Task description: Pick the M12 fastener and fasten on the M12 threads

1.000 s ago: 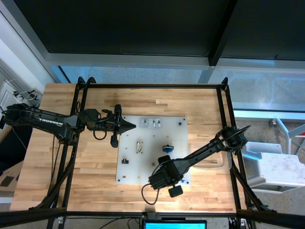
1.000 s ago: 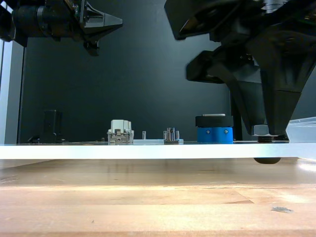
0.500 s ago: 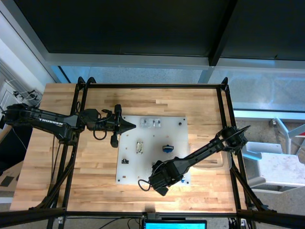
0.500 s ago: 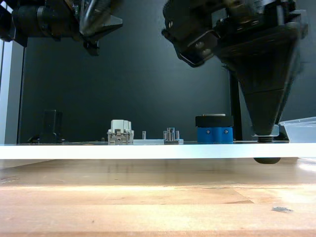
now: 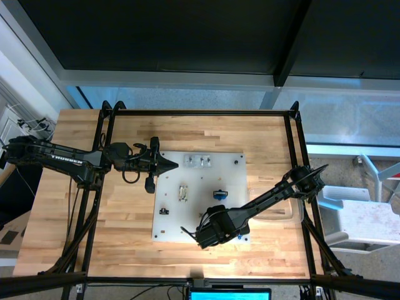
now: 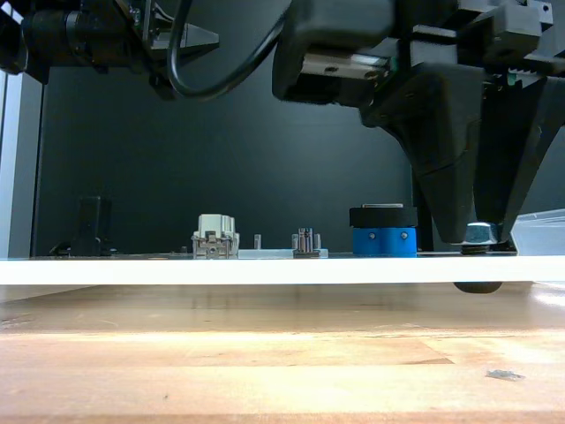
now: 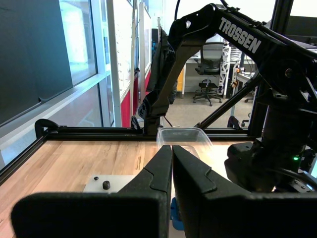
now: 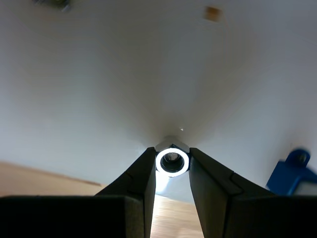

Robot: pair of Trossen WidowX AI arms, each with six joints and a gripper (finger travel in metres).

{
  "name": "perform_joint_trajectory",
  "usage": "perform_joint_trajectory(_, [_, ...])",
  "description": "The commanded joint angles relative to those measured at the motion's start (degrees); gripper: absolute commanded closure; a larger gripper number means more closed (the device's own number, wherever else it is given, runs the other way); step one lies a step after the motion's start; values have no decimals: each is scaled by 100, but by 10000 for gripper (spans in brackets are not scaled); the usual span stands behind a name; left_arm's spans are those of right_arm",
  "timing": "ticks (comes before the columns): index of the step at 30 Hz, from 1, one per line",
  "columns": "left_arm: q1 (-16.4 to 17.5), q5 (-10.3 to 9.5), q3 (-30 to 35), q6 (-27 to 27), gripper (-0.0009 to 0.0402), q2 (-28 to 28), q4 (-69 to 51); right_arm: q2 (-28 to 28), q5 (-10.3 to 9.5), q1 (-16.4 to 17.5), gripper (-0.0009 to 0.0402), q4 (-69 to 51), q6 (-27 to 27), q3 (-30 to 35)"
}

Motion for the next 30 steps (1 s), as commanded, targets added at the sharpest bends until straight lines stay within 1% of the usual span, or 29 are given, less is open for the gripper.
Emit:
perform_joint_trajectory(1, [2, 2, 0, 0, 393, 2, 2, 2, 9, 0, 365, -9, 960, 0])
perform_joint_trajectory(11, [0, 2, 0, 0, 393, 2, 2, 2, 11, 4, 365, -2, 3987, 0])
perform_joint_trajectory(17, [2, 2, 0, 0, 393, 2, 2, 2, 11, 15, 366, -4, 5571, 0])
perform_joint_trajectory(22, [2, 2, 0, 0, 393, 2, 0, 2, 11, 31, 366, 11, 6481, 0])
perform_joint_trajectory(25, [2, 2, 0, 0, 393, 2, 0, 2, 11, 39, 365, 24, 6913, 0])
perform_joint_trajectory(27, [0, 2, 0, 0, 393, 2, 2, 2, 11, 44, 366, 35, 7073, 0])
perform_joint_trajectory(30, [0, 2, 0, 0, 393, 2, 0, 2, 11, 44, 365, 50, 7104, 0])
